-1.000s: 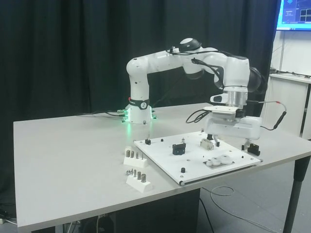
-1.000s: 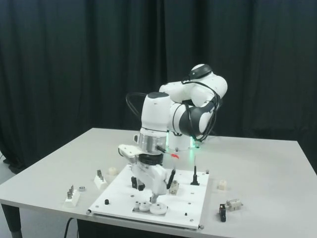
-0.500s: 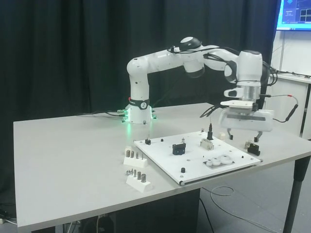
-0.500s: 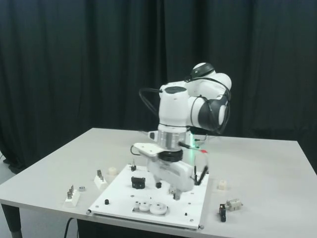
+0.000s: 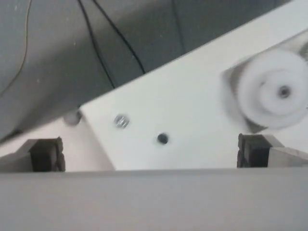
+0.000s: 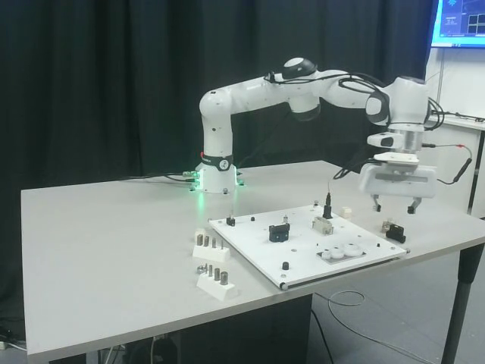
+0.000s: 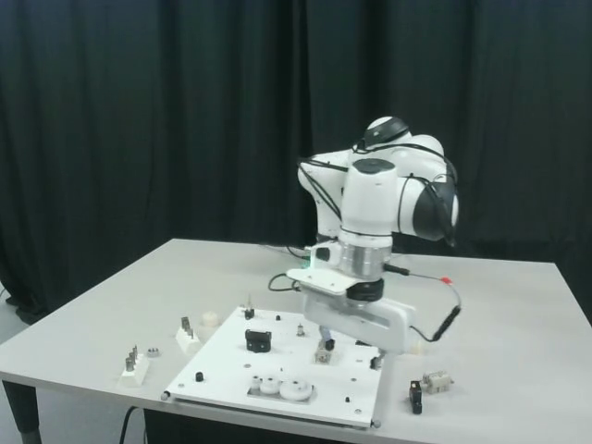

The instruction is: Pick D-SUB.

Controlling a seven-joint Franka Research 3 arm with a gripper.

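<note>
- Gripper [image 6: 394, 206] is hanging over the white board's [image 6: 250, 250] far edge, fingers wide apart, holding nothing.
- D-SUB [image 7: 432, 381] is sitting on the grey table just beside that board; I'd centre above it before dropping.

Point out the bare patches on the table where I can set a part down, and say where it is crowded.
Bare: the table between its far-side edge and the peg blocks, and the strip between the arm's base and the white board. Crowded: the board itself, and the corner beside it under the gripper, where small parts lie.
</note>
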